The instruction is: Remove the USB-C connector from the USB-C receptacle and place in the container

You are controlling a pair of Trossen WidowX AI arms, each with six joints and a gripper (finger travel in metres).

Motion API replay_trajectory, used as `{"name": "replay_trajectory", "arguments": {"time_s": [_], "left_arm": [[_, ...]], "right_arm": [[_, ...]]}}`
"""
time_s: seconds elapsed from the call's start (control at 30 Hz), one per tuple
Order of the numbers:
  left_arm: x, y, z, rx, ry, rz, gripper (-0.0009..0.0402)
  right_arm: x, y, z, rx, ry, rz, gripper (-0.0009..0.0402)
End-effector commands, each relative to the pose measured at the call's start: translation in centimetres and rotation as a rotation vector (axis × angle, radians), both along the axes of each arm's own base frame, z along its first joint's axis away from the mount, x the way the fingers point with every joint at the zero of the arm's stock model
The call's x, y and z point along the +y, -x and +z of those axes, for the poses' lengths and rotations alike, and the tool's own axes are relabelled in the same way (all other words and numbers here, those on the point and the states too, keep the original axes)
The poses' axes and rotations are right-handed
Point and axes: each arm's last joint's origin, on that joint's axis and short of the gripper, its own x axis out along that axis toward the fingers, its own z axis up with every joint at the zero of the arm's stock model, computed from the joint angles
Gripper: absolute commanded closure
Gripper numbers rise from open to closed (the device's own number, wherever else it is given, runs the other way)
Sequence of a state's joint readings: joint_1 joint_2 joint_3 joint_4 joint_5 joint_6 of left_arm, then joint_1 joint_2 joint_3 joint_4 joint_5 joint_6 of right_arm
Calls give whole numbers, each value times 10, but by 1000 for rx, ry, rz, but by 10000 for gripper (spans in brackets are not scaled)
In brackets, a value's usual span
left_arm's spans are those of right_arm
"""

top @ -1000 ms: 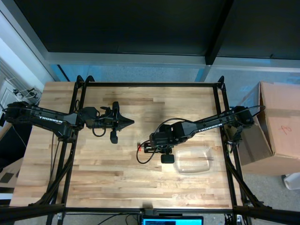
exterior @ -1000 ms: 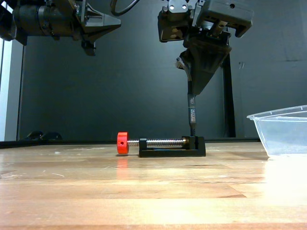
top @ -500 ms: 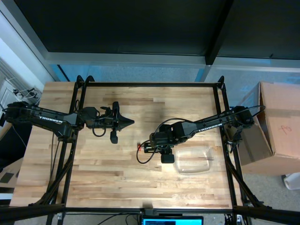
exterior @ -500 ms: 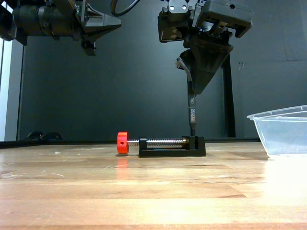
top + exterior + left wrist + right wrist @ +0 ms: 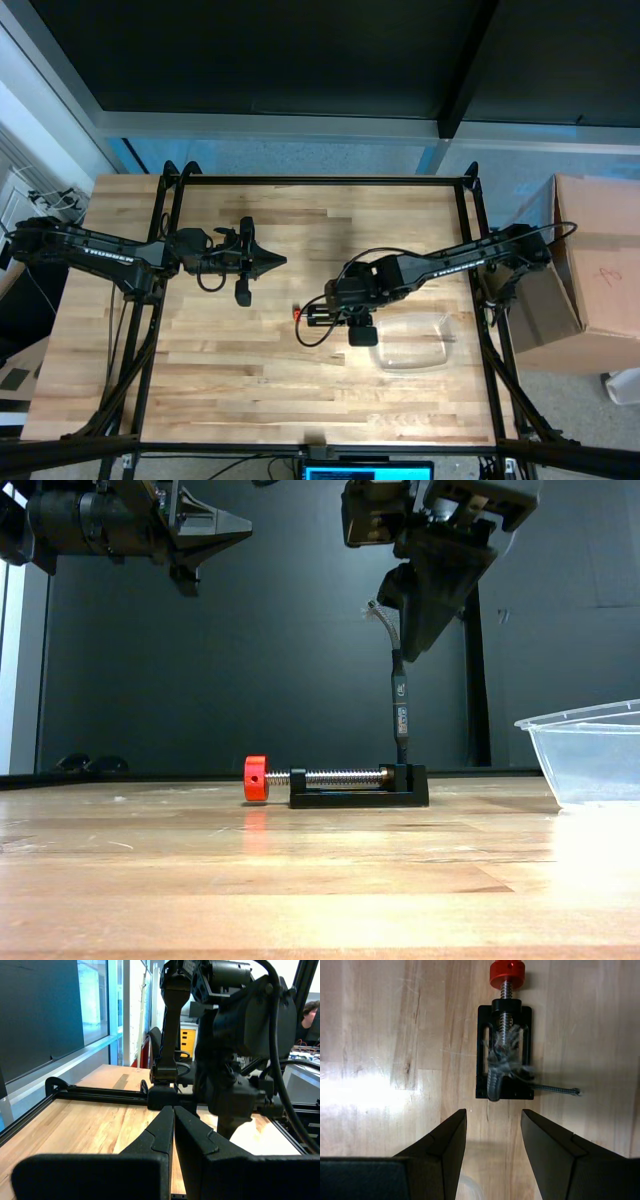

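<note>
the right gripper [image 5: 492, 1115] hangs pointing down, right above the black clamp [image 5: 358, 788], with its two fingers [image 5: 447, 1142] spread wide and nothing between them. in the low view its tip is at the upper end of the plug [image 5: 400, 715], where the cable [image 5: 385, 620] bends away; whether it touches there i cannot tell. the plug stands upright with its lower end in the clamp's end block, at the end opposite the red knob [image 5: 256, 778]. how deep it sits is hidden by the block.

the left gripper [image 5: 173, 1110] is up in the air at about 10 o'clock from the clamp in the high view, its fingers pressed together on nothing.

the clear tub [image 5: 585, 765] sits on the table [image 5: 300, 880] at about 4 o'clock from the clamp, near it but not touching. its far side is cut off in the low view. the plug looks blurred in the right wrist view.
</note>
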State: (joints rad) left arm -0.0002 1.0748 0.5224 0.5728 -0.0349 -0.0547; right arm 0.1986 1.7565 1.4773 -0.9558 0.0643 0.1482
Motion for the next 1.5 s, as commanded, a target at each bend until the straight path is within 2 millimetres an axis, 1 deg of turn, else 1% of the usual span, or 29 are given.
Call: {"name": "replay_trajectory", "arguments": {"time_s": [0.03, 0.17, 0.23, 0.63, 0.77, 0.87, 1.07, 1.33, 1.43, 1.5], "left_arm": [[0, 0, 0, 0, 0, 0, 393], [0, 0, 0, 0, 0, 0, 393], [0, 0, 0, 0, 0, 0, 393], [0, 0, 0, 0, 0, 0, 393], [0, 0, 0, 0, 0, 0, 393], [0, 0, 0, 0, 0, 0, 393], [0, 0, 0, 0, 0, 0, 393], [0, 0, 0, 0, 0, 0, 393], [0, 0, 0, 0, 0, 0, 393], [0, 0, 0, 0, 0, 0, 393]], "right_arm": [[-1, 5, 11, -28, 1, -4, 244], [-2, 11, 21, -59, -6, -7, 244], [-2, 12, 22, -64, -7, -7, 244], [-3, 11, 21, -64, 1, -9, 244], [-2, 7, 20, -89, -3, -11, 244], [-1, 2, 16, -102, -4, -7, 244], [2, -8, -5, -40, 8, -4, 244], [4, -17, -26, 18, 21, 0, 244], [4, -20, -33, 35, 26, -1, 244], [4, -20, -33, 35, 26, -1, 245]]}}
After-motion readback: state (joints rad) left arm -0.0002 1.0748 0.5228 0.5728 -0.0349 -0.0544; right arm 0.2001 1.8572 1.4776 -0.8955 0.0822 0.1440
